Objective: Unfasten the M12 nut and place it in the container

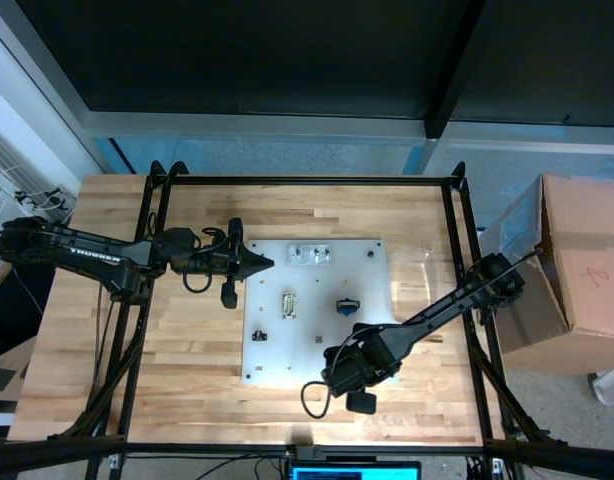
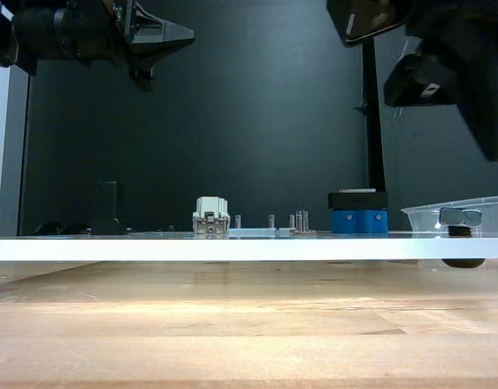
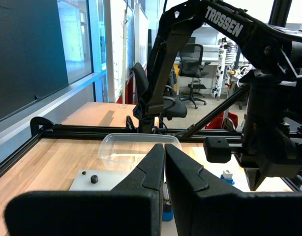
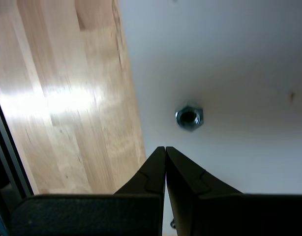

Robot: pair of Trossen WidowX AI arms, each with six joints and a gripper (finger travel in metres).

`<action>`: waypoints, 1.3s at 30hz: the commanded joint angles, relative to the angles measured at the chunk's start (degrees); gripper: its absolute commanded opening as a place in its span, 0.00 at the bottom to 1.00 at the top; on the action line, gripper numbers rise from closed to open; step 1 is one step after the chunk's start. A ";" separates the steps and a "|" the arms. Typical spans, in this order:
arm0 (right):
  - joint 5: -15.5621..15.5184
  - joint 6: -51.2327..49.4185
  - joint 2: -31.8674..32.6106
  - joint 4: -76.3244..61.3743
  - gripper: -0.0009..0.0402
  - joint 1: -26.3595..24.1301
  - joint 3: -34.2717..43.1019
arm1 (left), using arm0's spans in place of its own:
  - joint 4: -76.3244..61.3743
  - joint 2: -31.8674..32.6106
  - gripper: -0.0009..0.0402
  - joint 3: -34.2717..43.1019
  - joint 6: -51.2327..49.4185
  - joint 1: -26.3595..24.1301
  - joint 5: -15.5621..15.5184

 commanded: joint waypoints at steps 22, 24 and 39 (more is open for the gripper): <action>2.01 -7.52 1.44 4.55 0.02 0.09 -4.48 | 0.09 0.02 0.02 0.00 0.02 0.00 0.02; 2.08 -7.72 1.44 4.55 0.02 -0.04 -4.48 | 0.09 0.02 0.02 0.00 0.02 0.00 0.02; 12.48 -4.87 1.05 1.29 0.02 -0.76 -4.44 | 0.09 0.02 0.02 0.00 0.02 0.00 0.02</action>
